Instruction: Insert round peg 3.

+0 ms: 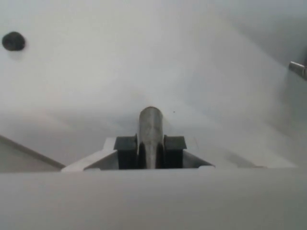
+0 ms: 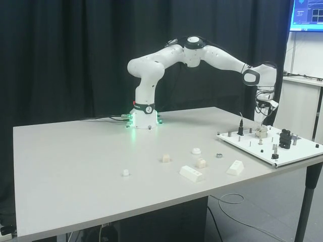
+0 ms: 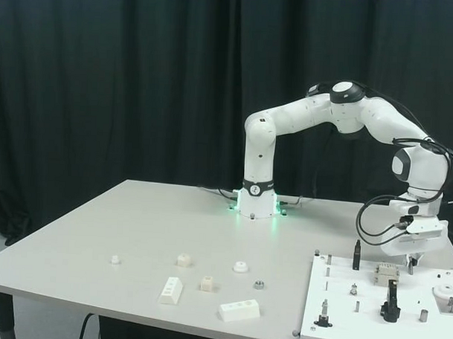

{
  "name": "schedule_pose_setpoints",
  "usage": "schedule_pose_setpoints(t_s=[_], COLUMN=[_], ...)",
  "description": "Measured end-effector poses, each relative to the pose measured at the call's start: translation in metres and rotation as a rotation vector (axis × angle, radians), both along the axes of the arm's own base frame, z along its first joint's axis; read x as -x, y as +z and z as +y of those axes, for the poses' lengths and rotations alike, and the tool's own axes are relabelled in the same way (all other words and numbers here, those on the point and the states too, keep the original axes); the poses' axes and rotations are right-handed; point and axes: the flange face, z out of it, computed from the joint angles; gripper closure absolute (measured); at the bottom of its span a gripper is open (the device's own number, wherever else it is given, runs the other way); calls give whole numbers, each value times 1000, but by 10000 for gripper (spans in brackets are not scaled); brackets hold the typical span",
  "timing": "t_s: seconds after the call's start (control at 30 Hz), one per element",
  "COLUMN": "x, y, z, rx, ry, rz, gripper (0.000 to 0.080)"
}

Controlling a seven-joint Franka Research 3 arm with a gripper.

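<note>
Grey metal, the round peg (image 1: 150, 136) sits clamped between the gripper (image 1: 150, 155) fingers, held above the white board (image 3: 370, 319). By my reading, pickup is done; lowering into a hole remains.

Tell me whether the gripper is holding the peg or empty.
Holding it: in the wrist view the gripper has its black fingers shut on the round grey peg.
</note>
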Motion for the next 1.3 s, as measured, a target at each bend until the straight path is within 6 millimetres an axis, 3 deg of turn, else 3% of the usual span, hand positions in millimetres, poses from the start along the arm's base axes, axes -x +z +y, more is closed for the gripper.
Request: schedule_pose_setpoints(t_s=[1.3], x=[-3], y=[-2], z=[4], rx=[-17], ry=[53], rz=[-48], gripper=[691])
